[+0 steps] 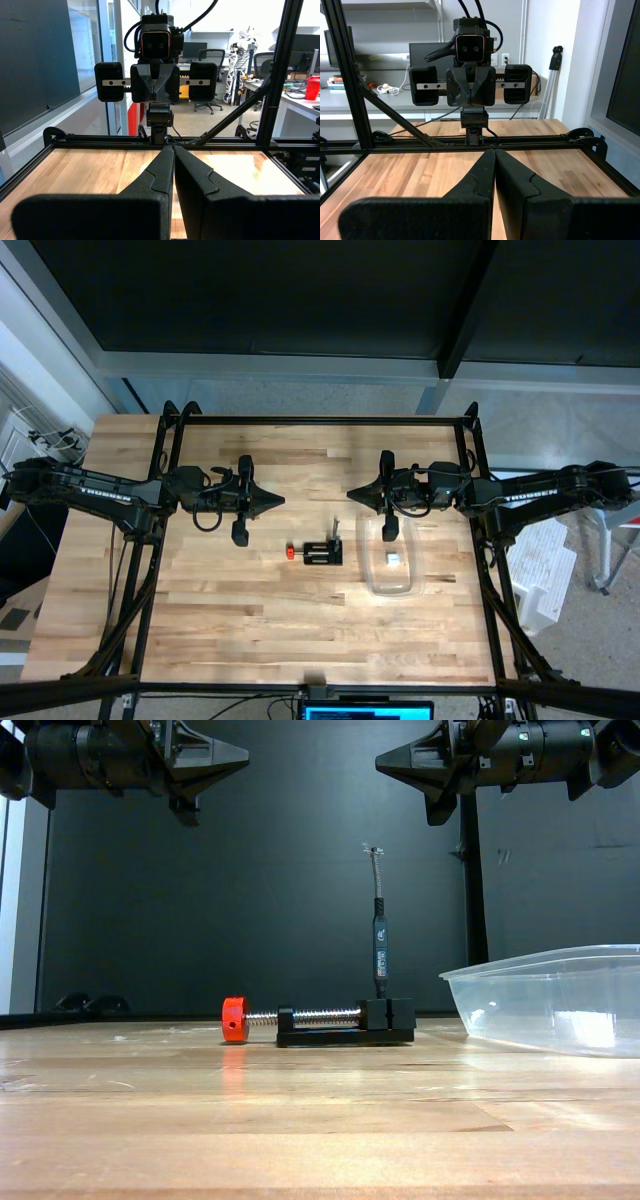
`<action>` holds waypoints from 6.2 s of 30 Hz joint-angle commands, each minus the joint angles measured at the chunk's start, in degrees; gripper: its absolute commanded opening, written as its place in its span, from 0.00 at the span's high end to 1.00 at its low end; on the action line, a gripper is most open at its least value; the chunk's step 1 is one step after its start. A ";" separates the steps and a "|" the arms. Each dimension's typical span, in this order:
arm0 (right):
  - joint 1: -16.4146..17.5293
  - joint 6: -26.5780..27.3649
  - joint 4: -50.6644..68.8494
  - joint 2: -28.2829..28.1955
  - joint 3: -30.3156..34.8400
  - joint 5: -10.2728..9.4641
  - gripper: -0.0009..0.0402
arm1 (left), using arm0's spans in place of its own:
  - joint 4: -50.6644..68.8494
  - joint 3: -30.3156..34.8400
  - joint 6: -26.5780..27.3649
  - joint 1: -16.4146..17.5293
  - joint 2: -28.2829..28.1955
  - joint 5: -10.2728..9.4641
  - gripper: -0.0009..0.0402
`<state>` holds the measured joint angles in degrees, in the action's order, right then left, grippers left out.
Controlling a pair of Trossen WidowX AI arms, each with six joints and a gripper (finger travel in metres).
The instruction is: Remove the USB-C connector from taskboard and place in the container
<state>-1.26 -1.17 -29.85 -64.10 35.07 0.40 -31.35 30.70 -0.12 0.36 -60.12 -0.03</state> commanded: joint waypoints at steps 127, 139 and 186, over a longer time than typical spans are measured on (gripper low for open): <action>10.51 -5.81 75.36 -39.50 46.05 5.79 0.98 | 0.00 0.00 0.00 0.02 0.02 0.00 0.98; 10.54 -5.84 75.47 -38.16 46.07 5.81 0.98 | 0.00 0.00 0.00 0.02 0.02 0.00 0.98; 13.05 -7.58 83.23 -21.05 33.48 5.64 0.98 | -0.02 0.00 0.00 0.00 0.00 0.00 0.98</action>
<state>11.77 -8.75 53.32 -85.86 69.71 5.98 -31.35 30.68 -0.10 0.36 -60.10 -0.03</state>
